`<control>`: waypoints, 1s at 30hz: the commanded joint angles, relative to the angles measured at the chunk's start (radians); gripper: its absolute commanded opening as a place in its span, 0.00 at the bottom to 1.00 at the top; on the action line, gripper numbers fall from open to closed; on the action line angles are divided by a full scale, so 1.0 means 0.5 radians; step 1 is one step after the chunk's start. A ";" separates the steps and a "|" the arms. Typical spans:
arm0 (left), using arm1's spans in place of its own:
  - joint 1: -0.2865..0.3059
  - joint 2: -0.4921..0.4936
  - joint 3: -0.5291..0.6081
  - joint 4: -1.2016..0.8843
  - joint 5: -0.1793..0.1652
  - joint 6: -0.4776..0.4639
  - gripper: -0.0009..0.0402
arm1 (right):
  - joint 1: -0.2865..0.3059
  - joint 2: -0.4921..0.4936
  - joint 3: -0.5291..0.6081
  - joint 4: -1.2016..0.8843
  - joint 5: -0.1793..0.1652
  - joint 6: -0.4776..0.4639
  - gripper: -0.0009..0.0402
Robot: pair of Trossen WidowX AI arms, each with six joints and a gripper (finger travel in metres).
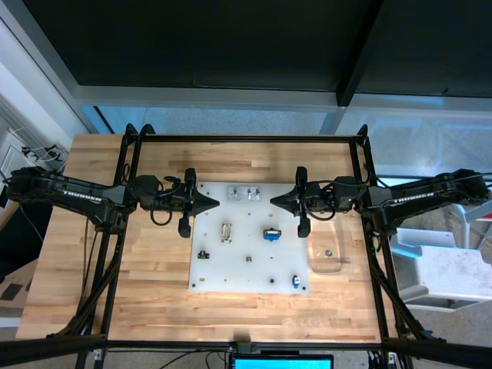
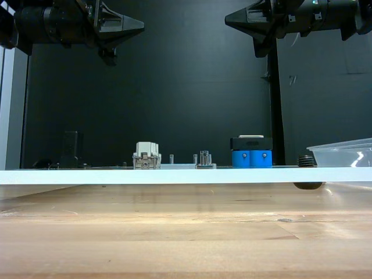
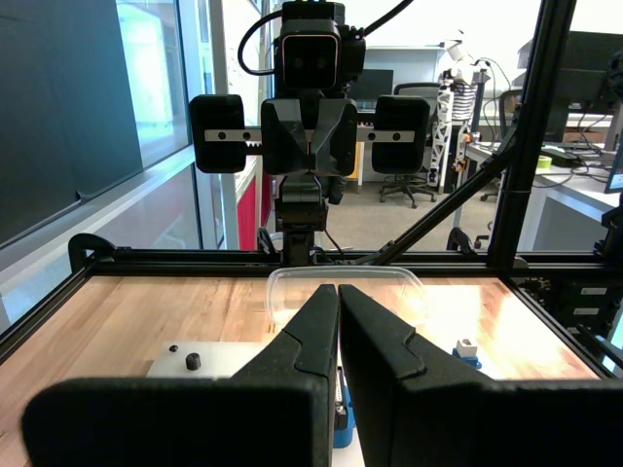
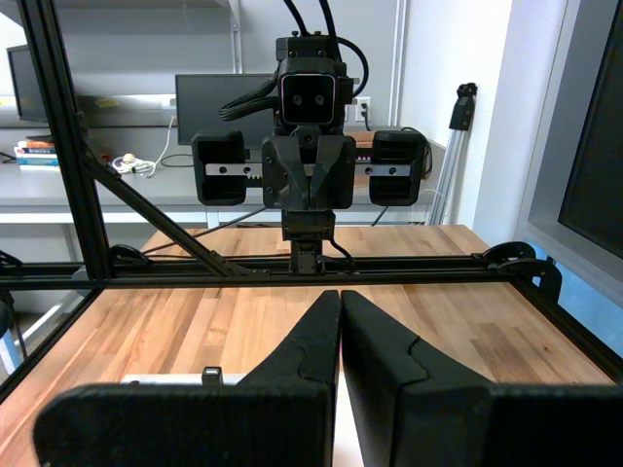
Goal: Pick the M12 fastener and fasten on the M12 threads
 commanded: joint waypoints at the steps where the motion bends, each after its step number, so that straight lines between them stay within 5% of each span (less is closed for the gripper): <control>1: 0.001 0.000 0.000 0.000 0.000 0.000 0.02 | 0.000 0.000 0.001 0.001 0.000 0.002 0.02; 8: 0.000 0.000 0.000 0.000 0.000 0.000 0.02 | 0.005 0.000 0.001 0.007 -0.011 0.012 0.02; 11: 0.000 0.000 0.000 0.000 0.000 0.000 0.02 | 0.005 -0.027 0.001 -0.095 -0.180 -0.038 0.02; 14: 0.001 0.000 0.000 0.000 0.000 0.000 0.02 | 0.005 -0.037 0.027 -0.209 -0.179 -0.063 0.02; 24: 0.001 0.000 0.000 0.000 0.000 0.000 0.02 | 0.011 -0.024 0.461 -1.440 -0.332 -0.286 0.02; 30: 0.001 0.000 0.000 0.001 0.000 0.000 0.02 | 0.028 0.056 0.723 -2.087 -0.346 -0.499 0.02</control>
